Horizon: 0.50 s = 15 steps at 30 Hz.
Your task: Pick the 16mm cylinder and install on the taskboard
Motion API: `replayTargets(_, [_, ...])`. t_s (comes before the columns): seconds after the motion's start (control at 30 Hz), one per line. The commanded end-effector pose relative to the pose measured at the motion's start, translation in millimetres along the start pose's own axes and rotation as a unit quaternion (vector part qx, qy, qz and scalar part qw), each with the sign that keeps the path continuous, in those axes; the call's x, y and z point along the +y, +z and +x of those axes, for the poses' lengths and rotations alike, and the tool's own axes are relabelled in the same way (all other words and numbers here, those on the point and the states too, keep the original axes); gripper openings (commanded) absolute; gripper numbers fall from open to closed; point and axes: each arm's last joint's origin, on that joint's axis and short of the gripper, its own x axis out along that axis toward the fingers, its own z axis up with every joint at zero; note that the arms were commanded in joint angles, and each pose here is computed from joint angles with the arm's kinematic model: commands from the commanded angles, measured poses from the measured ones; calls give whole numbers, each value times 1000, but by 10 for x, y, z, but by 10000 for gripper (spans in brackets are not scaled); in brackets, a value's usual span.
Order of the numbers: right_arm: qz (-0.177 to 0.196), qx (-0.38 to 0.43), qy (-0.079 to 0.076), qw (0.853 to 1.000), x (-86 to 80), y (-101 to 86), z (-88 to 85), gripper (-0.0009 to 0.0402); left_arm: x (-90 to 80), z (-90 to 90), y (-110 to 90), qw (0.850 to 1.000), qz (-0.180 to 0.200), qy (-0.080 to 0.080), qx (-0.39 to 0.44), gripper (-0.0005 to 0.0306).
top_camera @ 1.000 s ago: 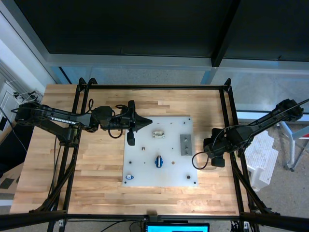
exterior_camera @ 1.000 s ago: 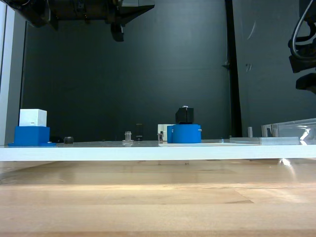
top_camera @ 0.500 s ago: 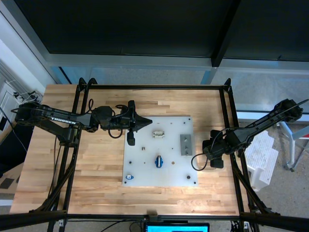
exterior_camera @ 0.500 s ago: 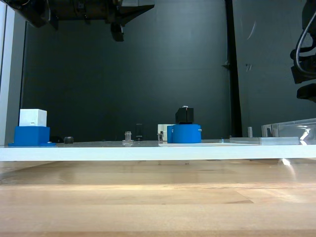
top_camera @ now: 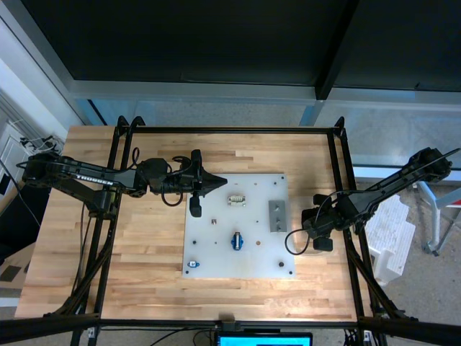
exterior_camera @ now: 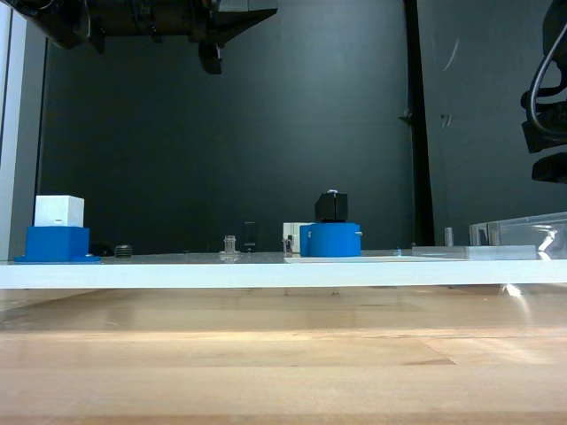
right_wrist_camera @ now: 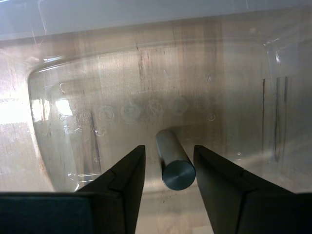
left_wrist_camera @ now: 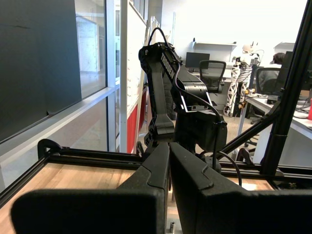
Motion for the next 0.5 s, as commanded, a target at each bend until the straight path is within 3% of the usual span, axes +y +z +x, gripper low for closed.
replayTargets(0.03, [1, 0, 0, 1000, 0, 1, -2, 109, 0, 0, 2, 1000, 0, 0, 0, 0])
replayTargets(0.5, [1, -1, 0, 1000, 0, 2, -10, -3, 1, 0, 2, 1000, 0, 0, 0, 0])
